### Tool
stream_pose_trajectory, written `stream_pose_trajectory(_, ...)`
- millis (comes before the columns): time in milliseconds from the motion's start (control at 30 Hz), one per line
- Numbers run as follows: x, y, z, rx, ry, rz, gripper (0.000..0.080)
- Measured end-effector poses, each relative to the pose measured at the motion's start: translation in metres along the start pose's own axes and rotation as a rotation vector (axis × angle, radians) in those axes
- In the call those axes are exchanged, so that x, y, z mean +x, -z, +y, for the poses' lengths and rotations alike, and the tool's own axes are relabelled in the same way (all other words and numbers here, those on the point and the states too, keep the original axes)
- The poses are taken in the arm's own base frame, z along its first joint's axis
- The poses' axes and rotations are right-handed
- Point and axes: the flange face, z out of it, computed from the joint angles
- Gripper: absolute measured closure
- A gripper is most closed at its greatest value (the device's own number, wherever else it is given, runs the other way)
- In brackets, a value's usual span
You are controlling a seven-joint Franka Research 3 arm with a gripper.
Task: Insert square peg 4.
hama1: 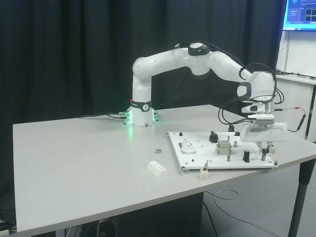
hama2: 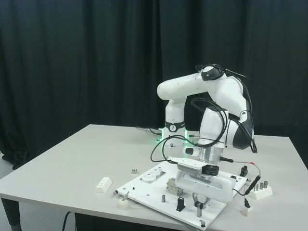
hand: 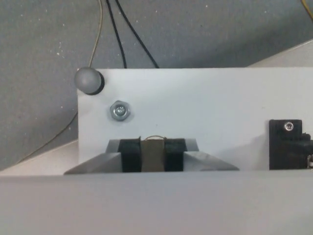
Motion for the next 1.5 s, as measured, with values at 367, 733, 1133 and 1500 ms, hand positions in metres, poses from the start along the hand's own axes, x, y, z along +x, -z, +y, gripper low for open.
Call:
stream_pose_trajectory(367, -0.0021, -0.0003, 0.0006, -0.004, 0.028, -0.002, 0.0708)
stream_pose_trajectory(733, -0.0018, 0.0000, 0.0005, -0.003, 0.038, -0.001, 0.0708)
stream_pose_trajectory(1133, -0.0007, -0.0004, 0.0007, -0.002, -0.025, -0.004, 0.0708)
stream_pose_trajectory(1500, -0.0010, -0.0014, 0.0010, -0.002, -0.034, -0.003, 0.0708)
